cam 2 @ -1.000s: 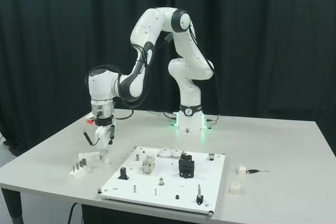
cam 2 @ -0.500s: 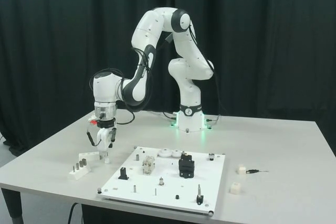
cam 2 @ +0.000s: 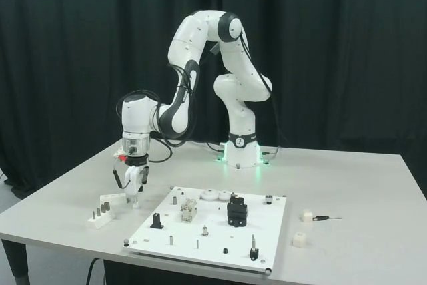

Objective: Pick small gear.

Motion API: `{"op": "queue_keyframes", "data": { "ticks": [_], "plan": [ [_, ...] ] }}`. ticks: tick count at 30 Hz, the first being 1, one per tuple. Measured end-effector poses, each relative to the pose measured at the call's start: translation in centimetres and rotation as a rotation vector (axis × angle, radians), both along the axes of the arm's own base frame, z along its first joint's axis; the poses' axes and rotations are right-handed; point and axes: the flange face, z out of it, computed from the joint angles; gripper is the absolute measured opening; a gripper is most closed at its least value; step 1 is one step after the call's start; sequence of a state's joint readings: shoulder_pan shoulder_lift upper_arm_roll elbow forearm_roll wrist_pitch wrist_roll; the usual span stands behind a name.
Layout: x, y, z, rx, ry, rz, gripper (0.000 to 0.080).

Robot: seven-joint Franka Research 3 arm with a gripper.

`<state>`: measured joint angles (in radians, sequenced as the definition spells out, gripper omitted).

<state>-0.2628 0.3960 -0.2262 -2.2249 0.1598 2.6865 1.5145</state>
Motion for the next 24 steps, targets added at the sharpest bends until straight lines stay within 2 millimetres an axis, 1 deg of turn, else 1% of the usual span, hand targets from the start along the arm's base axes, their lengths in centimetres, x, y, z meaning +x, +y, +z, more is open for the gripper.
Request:
{"op": "queue_keyframes", "data": {
  "ticks": [14, 24],
  "plan": [
    [1.0, 0.0, -1.7, -0.014, 0.006, 0.013, 0.0800],
    [1.3, -0.1, -2.2, -0.015, 0.013, 0.022, 0.0800]
  ]
}}
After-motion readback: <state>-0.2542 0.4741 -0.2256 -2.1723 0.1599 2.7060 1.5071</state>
